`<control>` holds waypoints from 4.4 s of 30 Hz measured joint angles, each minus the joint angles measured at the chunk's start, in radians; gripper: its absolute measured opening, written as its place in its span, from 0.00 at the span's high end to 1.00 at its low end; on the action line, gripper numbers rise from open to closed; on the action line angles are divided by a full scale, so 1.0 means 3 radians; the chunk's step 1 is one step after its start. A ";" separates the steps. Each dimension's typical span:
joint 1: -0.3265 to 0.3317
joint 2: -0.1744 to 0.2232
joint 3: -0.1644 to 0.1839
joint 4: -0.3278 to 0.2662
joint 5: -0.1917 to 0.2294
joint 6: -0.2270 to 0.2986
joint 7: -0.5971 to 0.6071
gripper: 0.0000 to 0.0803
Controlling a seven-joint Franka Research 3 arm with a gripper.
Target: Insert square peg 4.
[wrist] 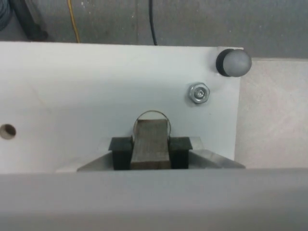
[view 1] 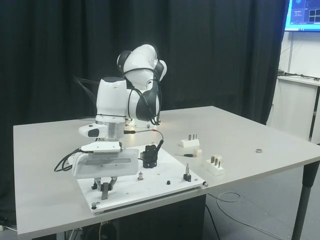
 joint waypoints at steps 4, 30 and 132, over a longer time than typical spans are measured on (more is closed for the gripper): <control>-0.0007 0.0000 0.0000 0.0000 0.0025 -0.0005 0.0000 0.81; -0.0015 0.0000 0.0000 0.0001 0.0043 -0.0018 -0.0036 0.81; 0.0117 -0.0135 -0.0218 0.0074 -0.0293 0.0037 -0.0044 0.00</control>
